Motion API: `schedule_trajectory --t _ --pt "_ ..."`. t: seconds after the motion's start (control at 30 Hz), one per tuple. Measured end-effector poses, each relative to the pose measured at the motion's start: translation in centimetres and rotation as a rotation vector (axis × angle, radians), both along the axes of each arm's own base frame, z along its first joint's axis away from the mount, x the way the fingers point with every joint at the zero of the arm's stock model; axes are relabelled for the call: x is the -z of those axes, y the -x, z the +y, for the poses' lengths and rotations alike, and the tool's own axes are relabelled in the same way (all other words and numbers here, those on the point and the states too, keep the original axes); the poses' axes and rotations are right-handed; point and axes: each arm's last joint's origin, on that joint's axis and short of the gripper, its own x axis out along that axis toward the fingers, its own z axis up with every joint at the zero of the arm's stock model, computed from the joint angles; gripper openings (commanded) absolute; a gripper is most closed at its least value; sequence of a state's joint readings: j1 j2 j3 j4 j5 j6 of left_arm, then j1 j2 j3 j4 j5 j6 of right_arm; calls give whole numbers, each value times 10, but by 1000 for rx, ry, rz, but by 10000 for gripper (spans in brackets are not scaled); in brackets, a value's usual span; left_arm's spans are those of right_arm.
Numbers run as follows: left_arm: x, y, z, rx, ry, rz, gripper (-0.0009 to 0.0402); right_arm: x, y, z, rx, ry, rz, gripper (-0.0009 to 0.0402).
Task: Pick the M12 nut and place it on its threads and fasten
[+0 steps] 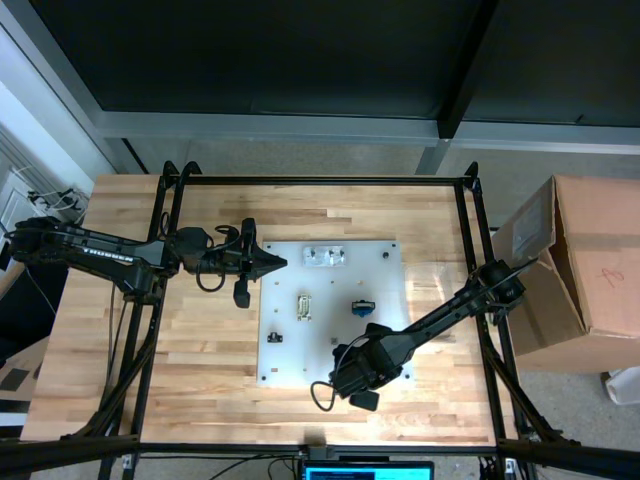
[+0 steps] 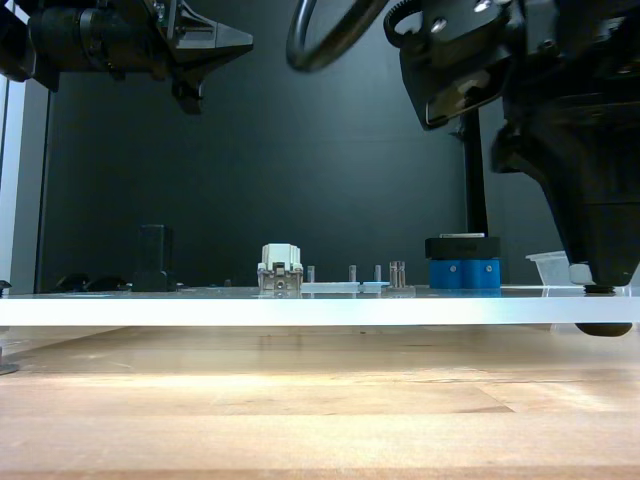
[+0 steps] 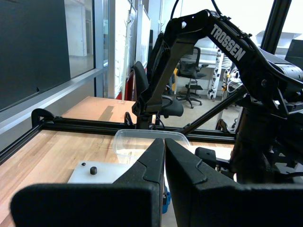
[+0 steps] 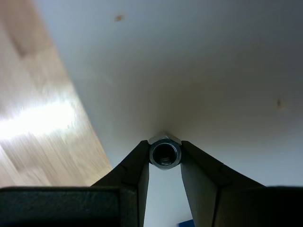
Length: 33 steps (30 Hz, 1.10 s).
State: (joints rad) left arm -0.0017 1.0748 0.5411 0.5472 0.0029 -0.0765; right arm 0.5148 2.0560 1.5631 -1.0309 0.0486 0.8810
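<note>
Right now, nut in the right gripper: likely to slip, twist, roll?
Likely rigid: the silver nut looks like metal, pinched in the right gripper low over the white board; whether it is on its stud, cannot tell. Smooth faces and small contact: it may twist or slip. Released on edge, it could roll. The left gripper hovers shut above the board's left edge.

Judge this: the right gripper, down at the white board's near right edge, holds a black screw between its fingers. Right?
No. The right wrist view shows a silver nut, not a black screw, between the fingers of the right gripper, down at the white board's near right edge; whether on its stud, I cannot tell. The left gripper hangs shut above the board's far left edge.
</note>
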Motion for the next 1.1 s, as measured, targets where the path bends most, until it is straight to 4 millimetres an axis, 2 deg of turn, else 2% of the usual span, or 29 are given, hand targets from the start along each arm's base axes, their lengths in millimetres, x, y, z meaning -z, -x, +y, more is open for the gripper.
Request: schedule_trajectory --t 0.17,0.3,0.73,1.1 --pt "0 0 0 0 0 0 0 -1 0 0 273 -19 -8 0" --pt "0 0 0 0 0 0 0 -2 0 0 392 -30 -13 0" --pt "0 0 0 0 0 0 0 -2 0 0 568 -43 -20 0" --pt "0 0 0 0 0 0 0 -3 0 0 578 -44 -22 1"
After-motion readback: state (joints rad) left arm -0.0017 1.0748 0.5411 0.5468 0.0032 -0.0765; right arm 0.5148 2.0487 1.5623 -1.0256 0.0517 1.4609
